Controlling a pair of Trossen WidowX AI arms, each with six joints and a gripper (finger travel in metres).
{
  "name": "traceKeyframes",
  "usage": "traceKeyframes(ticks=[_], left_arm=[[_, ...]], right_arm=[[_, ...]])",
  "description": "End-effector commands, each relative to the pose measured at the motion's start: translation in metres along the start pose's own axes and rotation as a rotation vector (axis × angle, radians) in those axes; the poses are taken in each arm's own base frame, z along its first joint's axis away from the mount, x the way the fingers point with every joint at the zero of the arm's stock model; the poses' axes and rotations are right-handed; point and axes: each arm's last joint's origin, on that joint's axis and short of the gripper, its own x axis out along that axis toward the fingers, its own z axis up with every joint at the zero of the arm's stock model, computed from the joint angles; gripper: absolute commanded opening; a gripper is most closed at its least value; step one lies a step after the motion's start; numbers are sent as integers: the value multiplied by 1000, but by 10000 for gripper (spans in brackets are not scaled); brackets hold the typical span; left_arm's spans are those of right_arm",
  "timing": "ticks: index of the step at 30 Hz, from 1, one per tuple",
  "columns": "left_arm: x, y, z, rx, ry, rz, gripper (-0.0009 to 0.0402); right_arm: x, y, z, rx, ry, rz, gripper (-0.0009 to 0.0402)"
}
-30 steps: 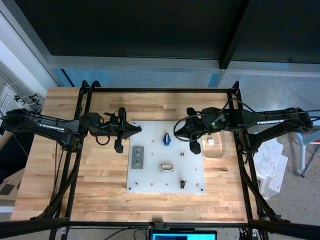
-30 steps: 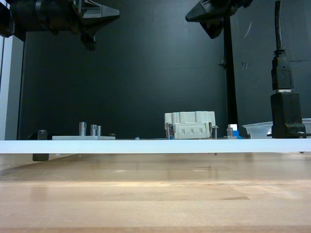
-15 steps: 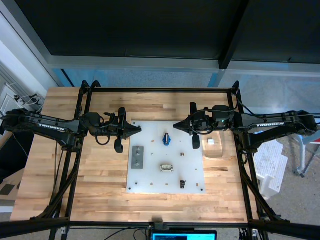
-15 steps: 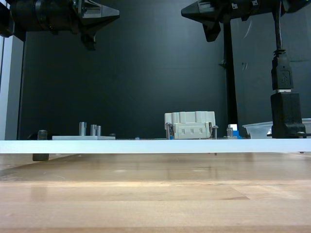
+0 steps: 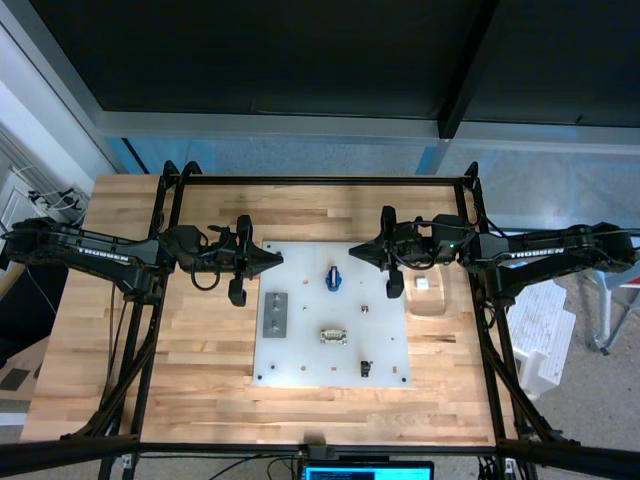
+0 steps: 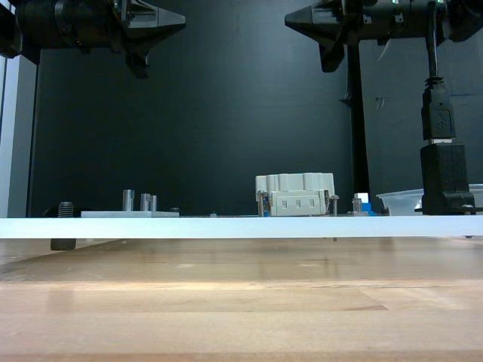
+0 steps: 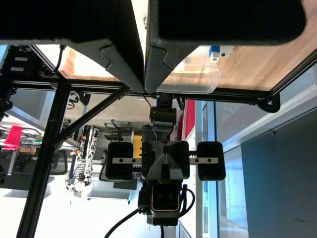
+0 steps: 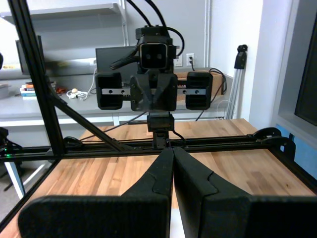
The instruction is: Pick the USB connector and install on taskboard
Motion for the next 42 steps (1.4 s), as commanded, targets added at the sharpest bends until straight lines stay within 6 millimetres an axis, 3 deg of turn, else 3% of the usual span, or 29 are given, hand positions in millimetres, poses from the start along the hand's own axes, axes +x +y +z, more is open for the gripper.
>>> traceKeyframes(ticks=[1, 42], left_arm=[[0, 0, 0, 0, 0, 0, 0], [0, 0, 0, 0, 0, 0, 0]], right_arm=[[-1, 0, -3, -2, -7, 0, 0], [-3, 0, -9, -1, -6, -5, 0]])
